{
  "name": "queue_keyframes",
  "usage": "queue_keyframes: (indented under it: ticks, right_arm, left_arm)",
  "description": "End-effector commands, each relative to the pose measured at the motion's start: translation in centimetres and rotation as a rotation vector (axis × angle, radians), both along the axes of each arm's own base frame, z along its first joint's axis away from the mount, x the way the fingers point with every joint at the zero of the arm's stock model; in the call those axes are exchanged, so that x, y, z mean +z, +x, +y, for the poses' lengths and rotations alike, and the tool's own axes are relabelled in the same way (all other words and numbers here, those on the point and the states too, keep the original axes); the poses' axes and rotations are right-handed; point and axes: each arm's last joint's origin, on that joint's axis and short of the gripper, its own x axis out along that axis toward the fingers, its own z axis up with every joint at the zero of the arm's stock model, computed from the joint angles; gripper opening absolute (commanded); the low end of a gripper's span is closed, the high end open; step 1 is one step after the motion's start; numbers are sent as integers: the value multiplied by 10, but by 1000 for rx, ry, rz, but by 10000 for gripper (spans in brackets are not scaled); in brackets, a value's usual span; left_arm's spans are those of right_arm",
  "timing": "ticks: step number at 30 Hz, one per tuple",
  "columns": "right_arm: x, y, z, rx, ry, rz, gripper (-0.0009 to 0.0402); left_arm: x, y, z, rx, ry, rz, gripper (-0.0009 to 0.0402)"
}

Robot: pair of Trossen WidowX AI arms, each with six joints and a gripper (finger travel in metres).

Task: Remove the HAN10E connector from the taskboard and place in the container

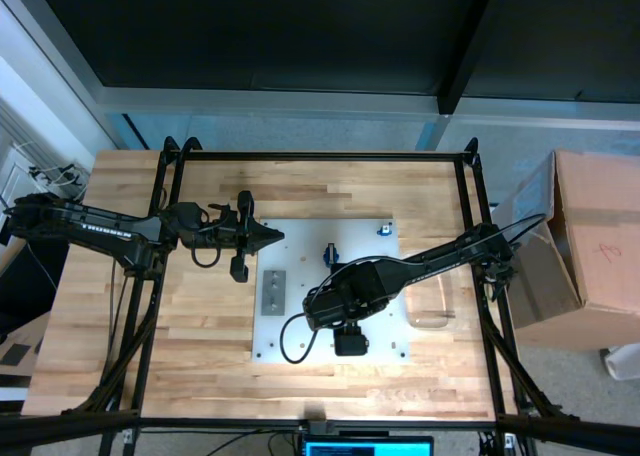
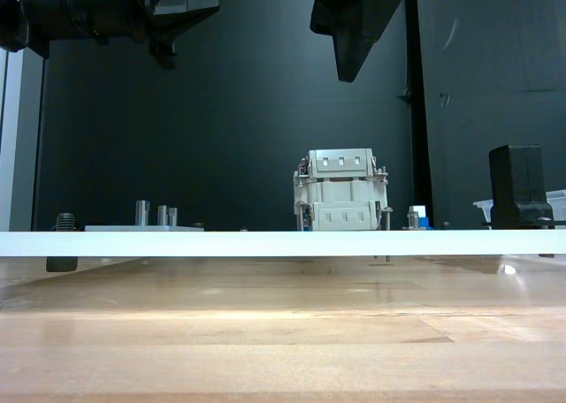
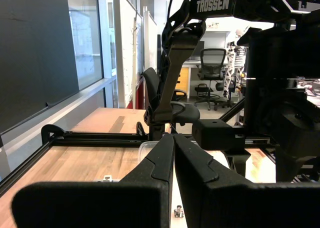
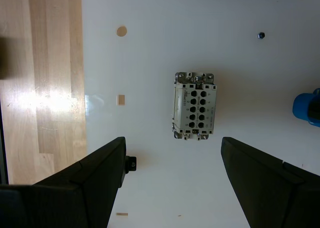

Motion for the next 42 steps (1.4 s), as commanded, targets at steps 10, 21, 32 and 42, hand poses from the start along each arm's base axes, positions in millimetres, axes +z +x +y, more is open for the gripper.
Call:
queue_keyframes:
  ticks: [10,21,32,42]
  right_arm:
    - [-1,8,-24,-131,17,3,267]
    - [-7,11,-19,-78,5,8,267]
    - [-45,19,-15,-54,-11,44,267]
    - [-81,25,-13,-42,-12,41,266]
  left_arm:
    - [0,0,0,0,0,0,0]
    - [0,0,0,0,0,0,0]
    - [0,0,0,0,0,0,0]
    - [0,0,0,0,0,0,0]
